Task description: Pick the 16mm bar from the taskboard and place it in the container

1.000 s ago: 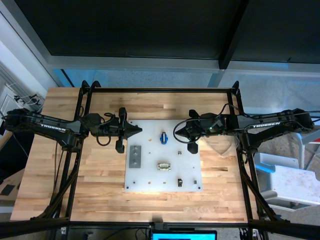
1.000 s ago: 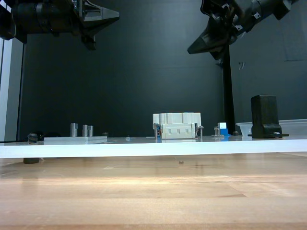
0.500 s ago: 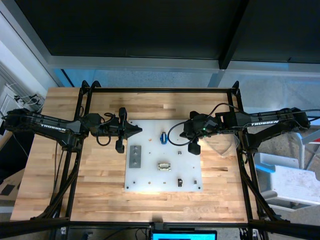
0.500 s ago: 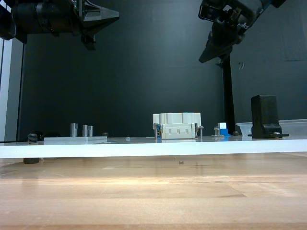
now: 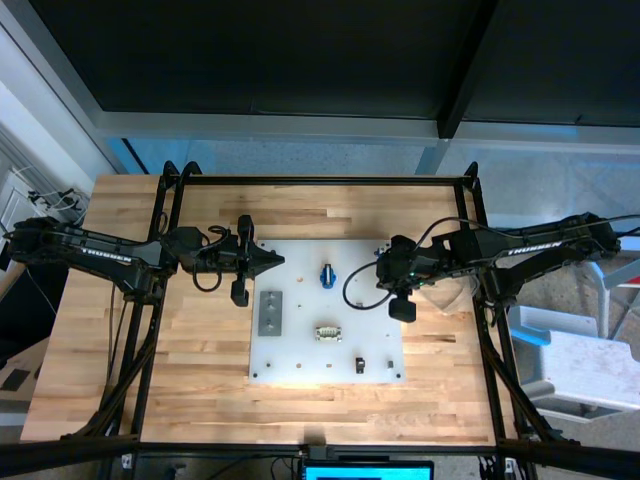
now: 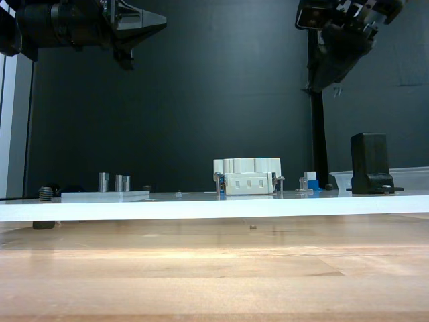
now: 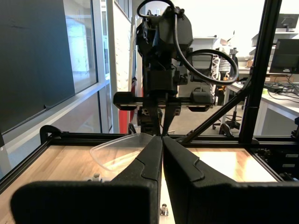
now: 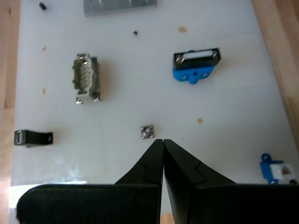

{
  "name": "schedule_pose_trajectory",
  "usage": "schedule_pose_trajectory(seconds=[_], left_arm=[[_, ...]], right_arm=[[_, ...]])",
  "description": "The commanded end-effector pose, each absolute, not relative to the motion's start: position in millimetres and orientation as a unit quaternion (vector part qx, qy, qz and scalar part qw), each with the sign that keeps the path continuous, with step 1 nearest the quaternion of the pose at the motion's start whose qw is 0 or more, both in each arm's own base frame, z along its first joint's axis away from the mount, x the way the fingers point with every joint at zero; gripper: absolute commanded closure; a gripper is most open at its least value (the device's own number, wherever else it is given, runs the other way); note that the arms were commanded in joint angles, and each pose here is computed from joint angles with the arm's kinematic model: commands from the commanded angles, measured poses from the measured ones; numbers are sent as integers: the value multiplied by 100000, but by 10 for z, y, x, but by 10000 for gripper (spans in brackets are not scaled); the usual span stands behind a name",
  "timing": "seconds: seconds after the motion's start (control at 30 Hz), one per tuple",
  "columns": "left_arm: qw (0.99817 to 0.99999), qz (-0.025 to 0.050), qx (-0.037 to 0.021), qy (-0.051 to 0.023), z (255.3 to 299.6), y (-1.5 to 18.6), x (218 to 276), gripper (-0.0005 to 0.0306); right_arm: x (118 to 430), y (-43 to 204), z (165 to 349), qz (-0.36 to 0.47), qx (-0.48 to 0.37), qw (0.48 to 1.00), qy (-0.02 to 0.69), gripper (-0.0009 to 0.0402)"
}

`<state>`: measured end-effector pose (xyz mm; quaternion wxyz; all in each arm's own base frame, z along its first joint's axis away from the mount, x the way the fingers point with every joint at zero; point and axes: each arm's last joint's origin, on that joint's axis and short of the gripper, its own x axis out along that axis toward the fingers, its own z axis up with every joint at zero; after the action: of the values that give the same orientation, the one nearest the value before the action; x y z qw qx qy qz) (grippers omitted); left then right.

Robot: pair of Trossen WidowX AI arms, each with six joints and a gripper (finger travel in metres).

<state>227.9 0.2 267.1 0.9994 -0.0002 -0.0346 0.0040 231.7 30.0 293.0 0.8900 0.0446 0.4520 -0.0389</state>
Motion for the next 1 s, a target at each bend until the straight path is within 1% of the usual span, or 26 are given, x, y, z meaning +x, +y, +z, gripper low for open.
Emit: schedule_pose_trajectory(seconds=[0.03, 0.37, 0.67, 1.0], left_arm=[[99938, 381, -24, -3499, 2672, 2, 2279, 300], [99937, 400, -23, -3518, 2673, 3, 2279, 300], [99938, 381, -24, -3499, 2672, 2, 2279, 300], [99938, 400, -23, -3499, 2672, 3, 2279, 300]], right_arm=[[2310, 352, 2904, -3640, 4845, 88411, 46333, 393], [2354, 475, 2817, -2908, 5580, 87305, 48356, 393], [2393, 655, 2721, -1776, 6324, 86067, 50491, 393], [2499, 843, 2838, -1671, 4627, 83252, 55180, 393]])
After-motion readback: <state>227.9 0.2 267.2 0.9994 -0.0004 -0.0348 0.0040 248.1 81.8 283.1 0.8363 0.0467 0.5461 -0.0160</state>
